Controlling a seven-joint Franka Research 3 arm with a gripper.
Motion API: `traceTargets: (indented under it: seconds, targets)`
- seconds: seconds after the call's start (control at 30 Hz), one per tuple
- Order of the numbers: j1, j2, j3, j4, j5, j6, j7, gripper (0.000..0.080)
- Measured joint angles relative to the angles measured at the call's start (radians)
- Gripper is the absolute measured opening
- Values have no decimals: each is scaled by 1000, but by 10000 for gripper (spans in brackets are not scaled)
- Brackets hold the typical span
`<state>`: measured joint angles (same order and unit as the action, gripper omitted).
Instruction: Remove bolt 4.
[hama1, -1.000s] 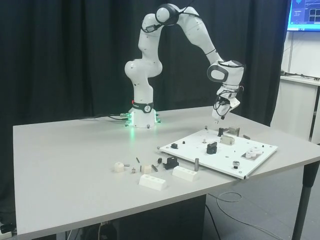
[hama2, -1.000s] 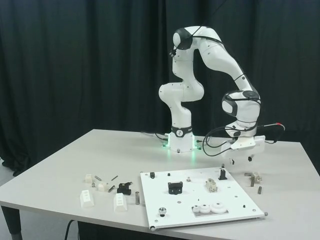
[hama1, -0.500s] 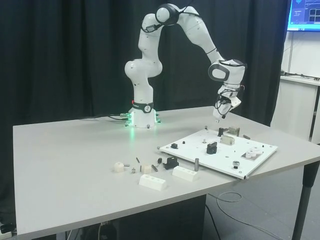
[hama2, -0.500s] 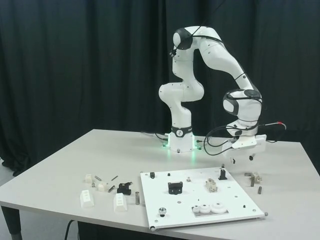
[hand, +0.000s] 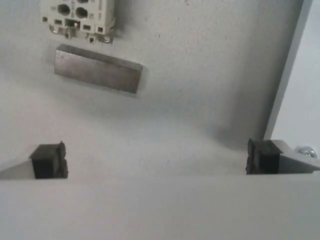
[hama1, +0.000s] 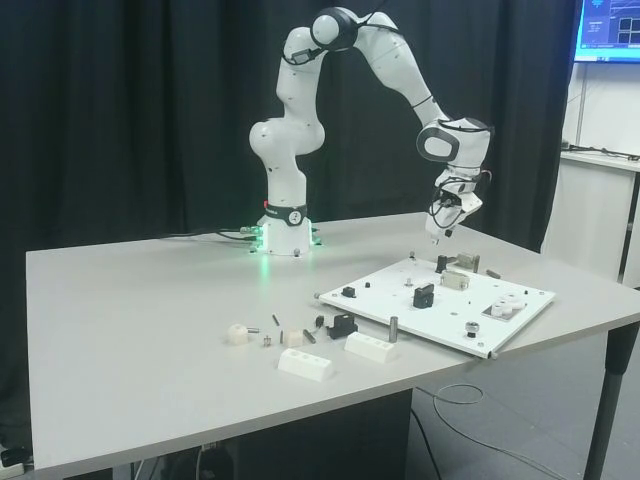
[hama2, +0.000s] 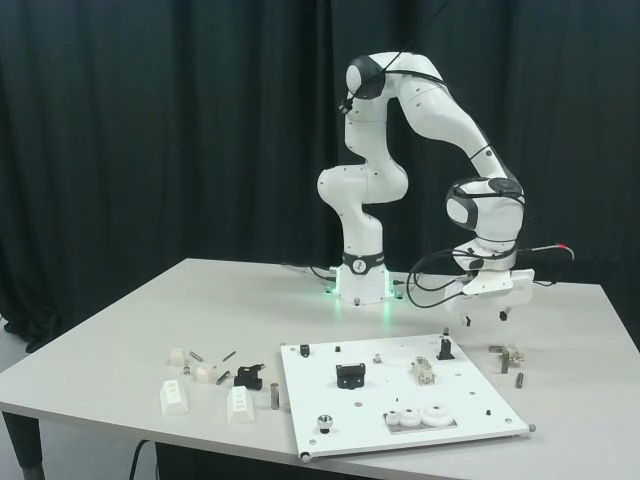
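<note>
Robotics lab — black curtains (hama2: 150, 130), monitor (hama1: 607, 30)

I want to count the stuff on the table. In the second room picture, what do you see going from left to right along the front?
Two white blocks → black clamp → white board → gears → small metal part, with the tool open above the board's far edge.

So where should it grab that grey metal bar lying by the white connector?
Probably across its two long sides, near the middle, coming straight down. The grey metal bar lies flat on the table, long and narrow, so the open jaws could span its width. The white connector sits close by one end, so keep clear of that.
</note>
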<state>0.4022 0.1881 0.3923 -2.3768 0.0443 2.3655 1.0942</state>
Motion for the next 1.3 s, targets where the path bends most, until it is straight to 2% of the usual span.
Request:
traceTargets:
  seconds: [0.2, 0.43, 0.9, 1.13, 1.3]
  targets:
    - [-1, 0, 0, 0, 0, 2, 32, 800]
    - [-2, 0, -1, 0, 1, 5, 130, 800]
    - [-5, -6, -4, 23, 1, 34, 143, 800]
    - [-15, -16, -23, 55, -4, 51, 152, 800]
    - [-17, -17, -57, 89, -18, 61, 163, 800]
